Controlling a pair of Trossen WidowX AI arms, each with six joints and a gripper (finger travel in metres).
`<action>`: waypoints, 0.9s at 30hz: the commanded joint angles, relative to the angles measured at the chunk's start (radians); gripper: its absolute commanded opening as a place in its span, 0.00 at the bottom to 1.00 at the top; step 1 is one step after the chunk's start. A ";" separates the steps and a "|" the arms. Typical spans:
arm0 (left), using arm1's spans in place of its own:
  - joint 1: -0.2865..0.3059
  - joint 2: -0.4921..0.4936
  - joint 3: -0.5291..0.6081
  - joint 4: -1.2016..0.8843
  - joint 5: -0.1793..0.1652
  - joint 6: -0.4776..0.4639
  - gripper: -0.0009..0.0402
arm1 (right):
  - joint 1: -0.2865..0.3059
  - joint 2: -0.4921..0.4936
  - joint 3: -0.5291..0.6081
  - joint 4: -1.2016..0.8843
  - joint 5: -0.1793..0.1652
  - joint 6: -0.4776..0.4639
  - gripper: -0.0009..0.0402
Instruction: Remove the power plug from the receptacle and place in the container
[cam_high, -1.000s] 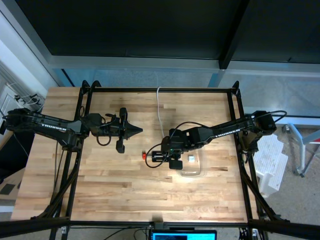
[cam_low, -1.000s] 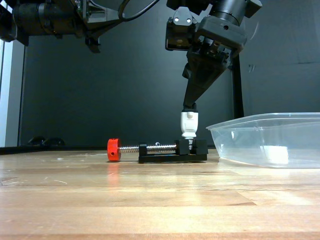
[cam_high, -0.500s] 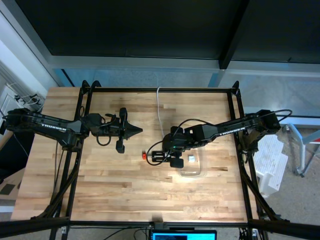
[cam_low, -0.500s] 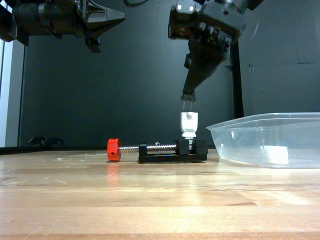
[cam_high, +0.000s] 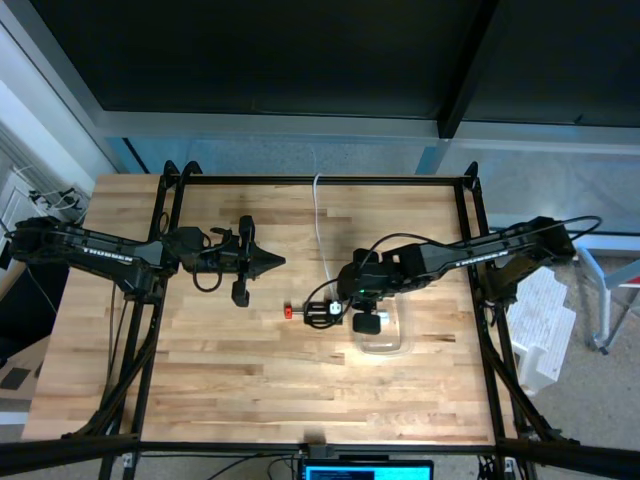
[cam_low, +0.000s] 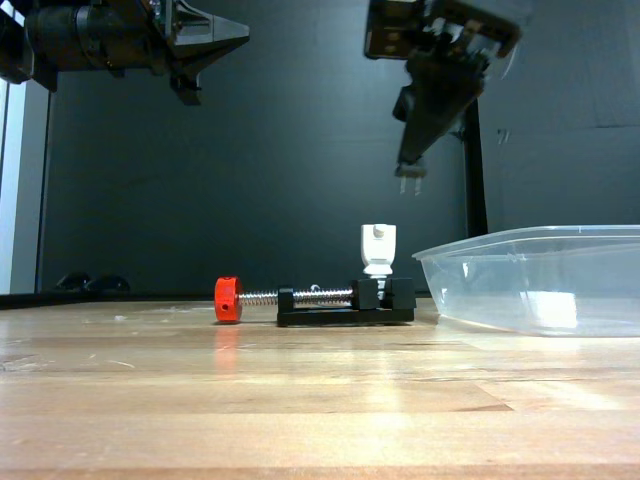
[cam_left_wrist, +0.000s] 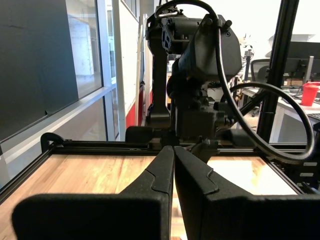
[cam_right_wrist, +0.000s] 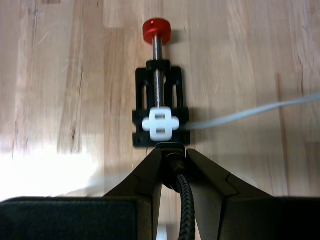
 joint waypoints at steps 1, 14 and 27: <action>0.000 -0.001 0.000 0.001 0.000 0.000 0.02 | 0.005 -0.029 -0.044 -0.004 0.001 -0.001 0.02; 0.000 0.000 0.000 0.000 0.000 0.000 0.02 | 0.010 -0.119 -0.248 0.005 0.063 0.000 0.05; 0.000 0.000 0.000 0.000 0.000 0.000 0.02 | 0.013 -0.121 -0.290 0.060 0.080 0.009 0.31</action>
